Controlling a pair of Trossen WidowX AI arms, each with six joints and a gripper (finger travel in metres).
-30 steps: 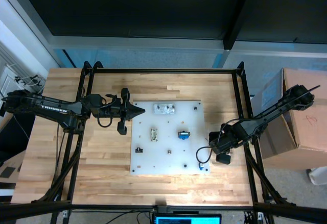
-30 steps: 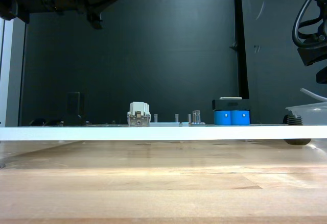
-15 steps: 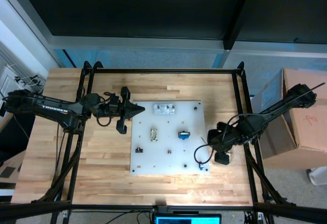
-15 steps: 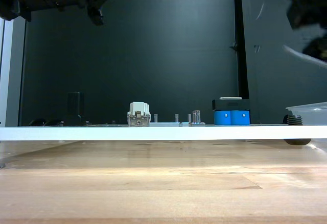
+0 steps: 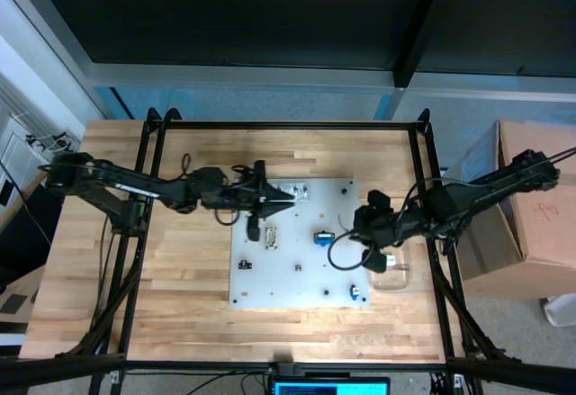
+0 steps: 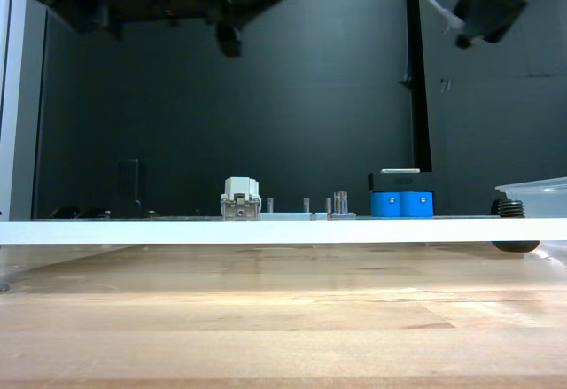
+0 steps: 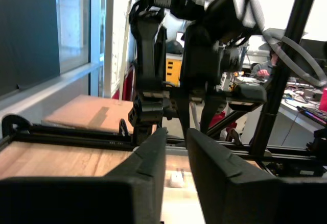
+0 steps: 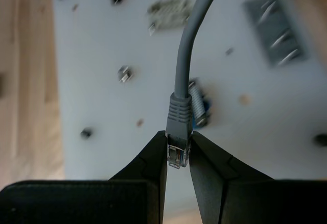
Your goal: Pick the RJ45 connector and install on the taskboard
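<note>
Right gripper (image 8: 178,143), above board (image 5: 297,273): fingers clamped on RJ45 connector (image 8: 179,151), held clear; left gripper (image 7: 176,135), above board's far-left part: fingers narrowly parted, holding nothing.

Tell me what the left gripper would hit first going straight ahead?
Likely the right gripper, holding the RJ45 connector: the left gripper, above the taskboard, points at it. Depth unclear.

Both grippers hang high above the flat white task board (image 6: 266,230), with open air beneath them. The left gripper (image 5: 286,199), fingers slightly parted, is over the board's far-left part. The right gripper (image 8: 178,141), clamping the clear RJ45 connector (image 8: 178,154), is over its right side. Three things rise from the board: a cream rectangular connector block (image 6: 241,199), short metal pins (image 6: 339,203) and a blue block with a black cap (image 6: 401,201). A clear plastic tray (image 5: 393,280) sits just beside the board's near-right edge.
</note>
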